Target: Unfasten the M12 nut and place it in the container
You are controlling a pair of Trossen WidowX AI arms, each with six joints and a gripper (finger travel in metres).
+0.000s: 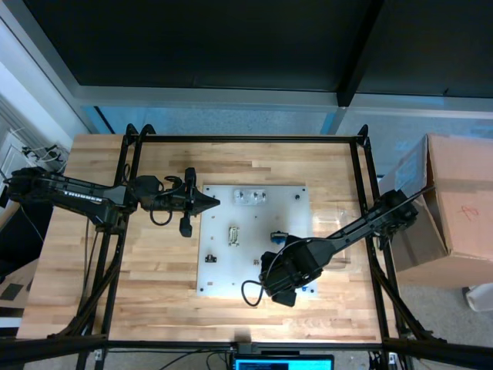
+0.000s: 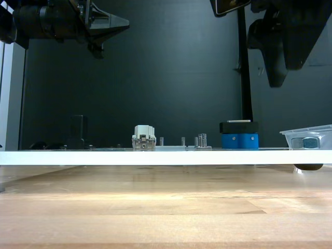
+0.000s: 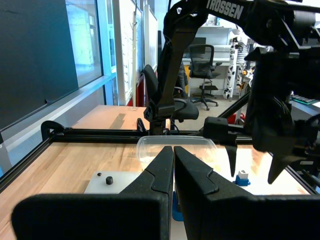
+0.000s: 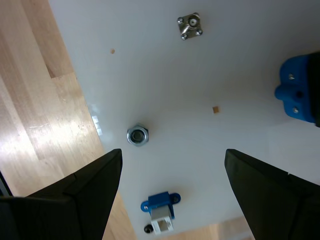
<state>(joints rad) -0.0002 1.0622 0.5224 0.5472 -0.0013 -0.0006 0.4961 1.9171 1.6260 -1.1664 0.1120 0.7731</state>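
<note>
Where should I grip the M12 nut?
Likely by two opposite hex flats, from straight above: the M12 nut sits flat on its stud, axis vertical. The open right gripper hovers above it; the shut left gripper hangs over the board's far left edge.

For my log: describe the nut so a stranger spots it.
Over the white board, the shut left gripper hangs at its far left corner, the open right gripper at its near right. Under it sits the nut, on its stud or not I cannot tell: small, silver, hexagonal, unlike the blue blocks.
</note>
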